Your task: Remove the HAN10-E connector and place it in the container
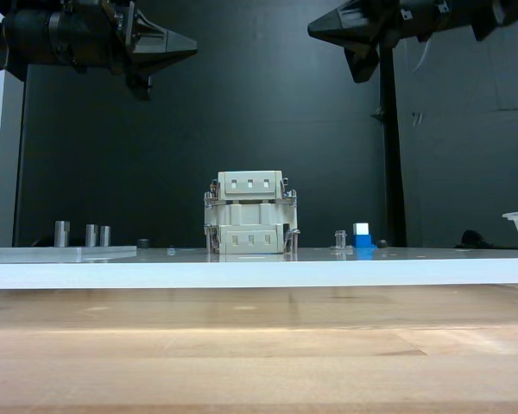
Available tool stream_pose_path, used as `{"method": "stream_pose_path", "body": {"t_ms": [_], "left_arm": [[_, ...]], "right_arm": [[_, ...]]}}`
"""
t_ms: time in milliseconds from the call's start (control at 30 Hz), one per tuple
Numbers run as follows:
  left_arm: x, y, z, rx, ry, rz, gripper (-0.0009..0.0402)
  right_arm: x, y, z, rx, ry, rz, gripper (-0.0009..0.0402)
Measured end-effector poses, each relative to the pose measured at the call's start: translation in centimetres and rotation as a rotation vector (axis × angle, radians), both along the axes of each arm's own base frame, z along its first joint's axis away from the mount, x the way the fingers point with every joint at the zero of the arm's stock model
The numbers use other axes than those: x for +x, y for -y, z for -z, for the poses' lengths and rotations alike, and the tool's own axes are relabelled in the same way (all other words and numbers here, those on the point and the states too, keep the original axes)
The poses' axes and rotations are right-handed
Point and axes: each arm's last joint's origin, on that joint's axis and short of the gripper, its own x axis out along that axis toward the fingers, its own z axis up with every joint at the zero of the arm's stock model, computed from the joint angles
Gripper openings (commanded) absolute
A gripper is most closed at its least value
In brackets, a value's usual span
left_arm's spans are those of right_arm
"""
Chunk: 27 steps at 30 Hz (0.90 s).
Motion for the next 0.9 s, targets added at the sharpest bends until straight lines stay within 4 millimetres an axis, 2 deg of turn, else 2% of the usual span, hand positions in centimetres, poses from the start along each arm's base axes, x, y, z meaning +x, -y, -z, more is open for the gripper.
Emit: {"method": "stream_pose_path", "body": {"t_ms": [333, 900], "left_arm": [[0.0, 0.0, 0.0, 0.000, 0.000, 0.000, 0.0000], [0.0, 0.0, 0.0, 0.000, 0.000, 0.000, 0.0000]], "right_arm": [[1.9, -0.5, -1.9, -0.005, -0.220, -0.013, 0.0000], [6.9, -2.7, -3.9, -0.024, -0.553, -0.034, 0.0000]]}}
